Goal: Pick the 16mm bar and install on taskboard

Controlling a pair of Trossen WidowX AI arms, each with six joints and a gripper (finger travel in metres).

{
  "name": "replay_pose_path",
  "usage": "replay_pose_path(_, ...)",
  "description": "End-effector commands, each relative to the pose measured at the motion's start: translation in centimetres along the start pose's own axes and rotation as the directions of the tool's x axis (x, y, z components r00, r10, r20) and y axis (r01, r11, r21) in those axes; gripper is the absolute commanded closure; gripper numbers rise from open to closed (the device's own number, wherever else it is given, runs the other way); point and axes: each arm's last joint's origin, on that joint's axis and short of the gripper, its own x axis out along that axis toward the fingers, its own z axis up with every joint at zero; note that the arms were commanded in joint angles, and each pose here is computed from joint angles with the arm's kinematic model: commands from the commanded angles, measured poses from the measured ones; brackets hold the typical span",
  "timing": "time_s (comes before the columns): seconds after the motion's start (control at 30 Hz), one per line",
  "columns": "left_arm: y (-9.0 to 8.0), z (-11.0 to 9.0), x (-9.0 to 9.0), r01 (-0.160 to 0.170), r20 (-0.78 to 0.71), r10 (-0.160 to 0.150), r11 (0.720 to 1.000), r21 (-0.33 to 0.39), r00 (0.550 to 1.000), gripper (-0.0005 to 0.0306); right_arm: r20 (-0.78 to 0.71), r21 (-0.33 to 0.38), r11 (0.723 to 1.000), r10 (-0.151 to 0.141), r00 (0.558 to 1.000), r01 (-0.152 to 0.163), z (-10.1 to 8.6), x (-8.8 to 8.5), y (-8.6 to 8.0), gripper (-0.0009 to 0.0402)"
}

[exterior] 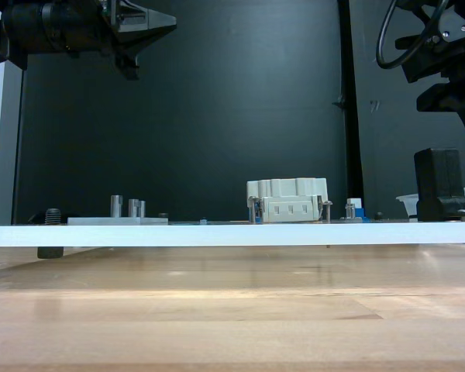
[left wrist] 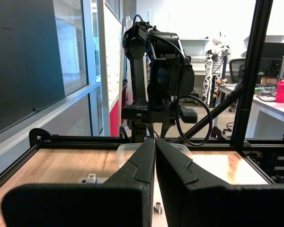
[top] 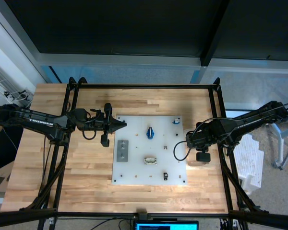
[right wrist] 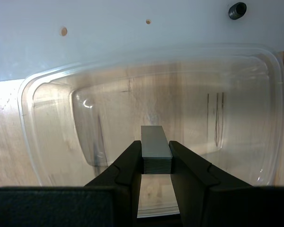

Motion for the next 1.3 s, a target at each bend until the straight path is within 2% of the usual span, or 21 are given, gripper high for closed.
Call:
replay_pose_path(0.03, 0.0, 0.0, 0.0, 0.0, 0.0, 0.0, 1.0, 0.0, 1.0, 0.03, 0.001, -0.002, 1.0, 0.0, 1.0, 0.0, 0.0, 0.0, 0.0, 0.0387)
replay_pose_path(0.3, 0.0, 0.0, 0.0, 0.0, 0.0, 0.0, 1.0, 0.0, 1.0, 0.03, 0.014, -0.011, 1.0, 0.011, 1.0, -0.011, 0.2, -0.5, 1.0, 0.0387)
replay_pose_path(0.53, 0.0, 0.0, 0.0, 0.0, 0.0, 0.0, 1.0, 0.0, 1.0, 0.03, 0.005, -0.029, 1.0, 0.011, 1.0, -0.011, 1.0, -1.0, 2.2, 0.0387)
replay_pose_path(1.03, 0.0, 0.0, 0.0, 0.0, 0.0, 0.0, 1.0, 0.0, 1.0, 0.03, -0.009, -0.077, 0.997, 0.014, 1.0, -0.015, 4.4, -1.5, 6.8, 0.0387)
replay_pose_path(1.2, 0.0, 0.0, 0.0, 0.0, 0.0, 0.0, 1.0, 0.0, 1.0, 0.03, -0.013, -0.073, 0.997, 0.012, 1.0, -0.013, 5.3, -1.3, 8.2, 0.0387)
replay_pose_path(1.3, 0.0, 0.0, 0.0, 0.0, 0.0, 0.0, 1.0, 0.0, 1.0, 0.03, -0.001, -0.07, 0.997, 0.022, 1.0, -0.022, 5.5, -1.2, 9.1, 0.0387)
